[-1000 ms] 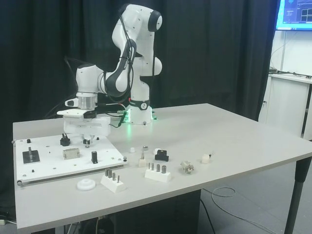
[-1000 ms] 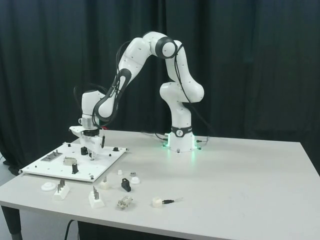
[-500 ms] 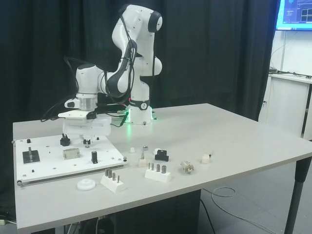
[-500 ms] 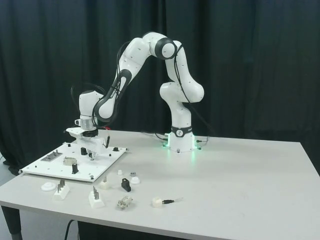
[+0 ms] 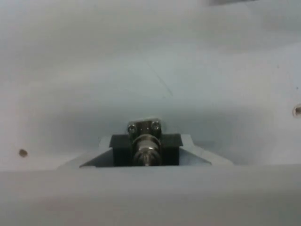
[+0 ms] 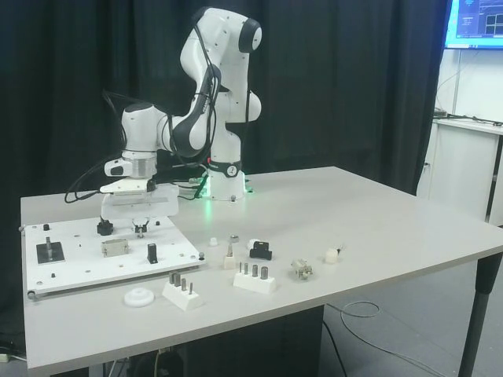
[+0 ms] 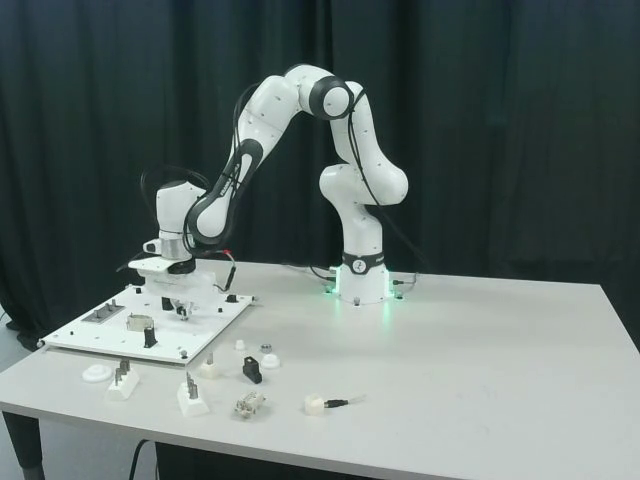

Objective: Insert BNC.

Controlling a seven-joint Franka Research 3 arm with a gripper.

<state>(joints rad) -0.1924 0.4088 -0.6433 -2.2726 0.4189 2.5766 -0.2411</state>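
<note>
The gripper [image 6: 140,223] hung just above the white board [image 6: 78,263], at the left of the frame. I could not tell its state. The BNC [image 5: 146,149] sat in its black mount [image 5: 121,149] below, so it looked plugged in.

We see a white jointed robot arm [image 7: 300,110] with black joint bands, its round base ringed by a green glow [image 6: 206,191]. It stands on a plain grey bench [image 7: 500,350] before a black curtain [image 7: 520,130]. The white flat mounting board [image 6: 78,263] carries a small black block [image 6: 152,252] and black dots.
</note>
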